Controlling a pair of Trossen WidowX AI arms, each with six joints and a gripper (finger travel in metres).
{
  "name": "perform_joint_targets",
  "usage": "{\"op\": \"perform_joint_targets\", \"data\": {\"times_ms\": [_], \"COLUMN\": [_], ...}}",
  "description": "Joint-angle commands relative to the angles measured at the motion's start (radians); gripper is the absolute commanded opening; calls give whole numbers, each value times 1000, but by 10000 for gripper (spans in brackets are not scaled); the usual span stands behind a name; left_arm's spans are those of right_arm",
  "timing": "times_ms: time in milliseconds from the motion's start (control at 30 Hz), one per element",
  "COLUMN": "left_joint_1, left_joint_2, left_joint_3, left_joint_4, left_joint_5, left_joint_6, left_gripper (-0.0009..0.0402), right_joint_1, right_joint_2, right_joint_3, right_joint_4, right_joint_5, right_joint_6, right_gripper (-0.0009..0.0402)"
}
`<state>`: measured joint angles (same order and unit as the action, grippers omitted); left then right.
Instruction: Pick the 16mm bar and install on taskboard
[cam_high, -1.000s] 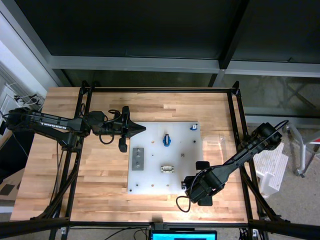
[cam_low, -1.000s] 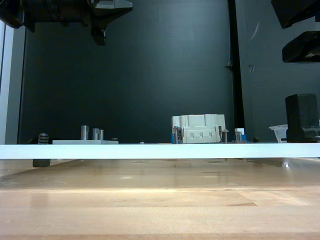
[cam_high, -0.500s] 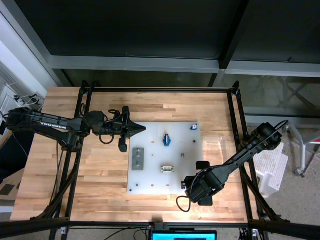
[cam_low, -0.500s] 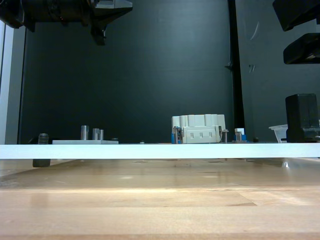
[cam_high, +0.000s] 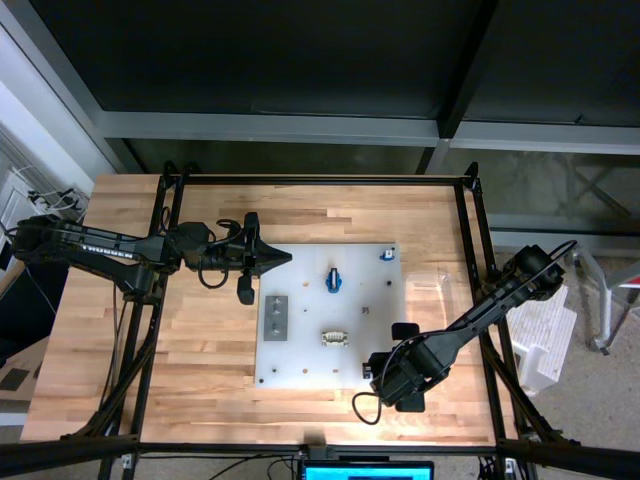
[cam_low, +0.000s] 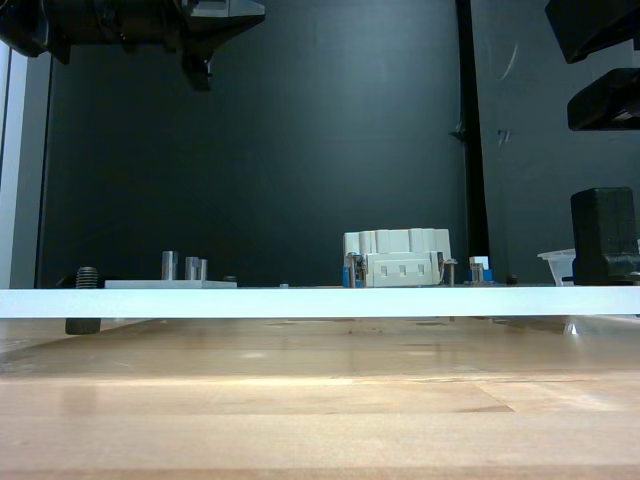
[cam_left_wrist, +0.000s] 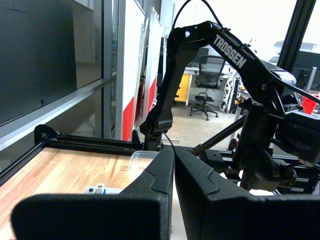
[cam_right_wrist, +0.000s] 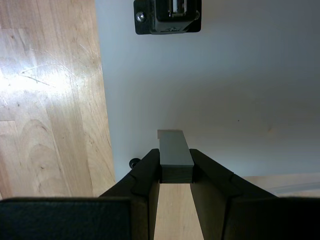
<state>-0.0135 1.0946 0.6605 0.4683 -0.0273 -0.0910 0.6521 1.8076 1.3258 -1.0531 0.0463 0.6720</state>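
High view: above the near edge, looking down and away, far off; whole pale wooden table (cam_high: 200, 330), white rectangular task board (cam_high: 300, 365) mid-frame.
Low view: table-top height, level, close to that board's front edge.
Left wrist view: level along the closed black left gripper (cam_left_wrist: 173, 150), across the table.
Right wrist view: straight down, close, along the black right gripper (cam_right_wrist: 175, 156) clamped on the grey rectangular 16mm bar (cam_right_wrist: 172, 142) over the board.
Shared: cream connector block (cam_high: 335, 340), in high and low views.

We note the left arm (cam_high: 100, 248) reaching level from the left side and held high. The left tool (cam_high: 284, 258) points right with its fingers (cam_left_wrist: 155, 175) pressed together. The right arm (cam_high: 490, 300) slopes down and inward. The right tool (cam_high: 378, 368) sits low at the near right, its fingers (cam_right_wrist: 150, 167) clamped on the 16mm bar (cam_right_wrist: 174, 150).
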Motion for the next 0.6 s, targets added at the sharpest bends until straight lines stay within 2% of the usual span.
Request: {"op": "perform_joint_targets", "data": {"times_ms": [33, 600], "left_joint_1": [0, 0], "left_joint_2": [0, 0], "left_joint_3": [0, 0], "left_joint_4": [0, 0], "left_joint_5": [0, 0], "left_joint_6": [0, 0], "left_gripper": [0, 0], "right_joint_1": [0, 0], "right_joint_2": [1, 1], "right_joint_3": [-21, -41], "right_joint_4": [31, 42], "right_joint_5": [-14, -17], "right_joint_6": [0, 5], "right_gripper": [0, 0]}}
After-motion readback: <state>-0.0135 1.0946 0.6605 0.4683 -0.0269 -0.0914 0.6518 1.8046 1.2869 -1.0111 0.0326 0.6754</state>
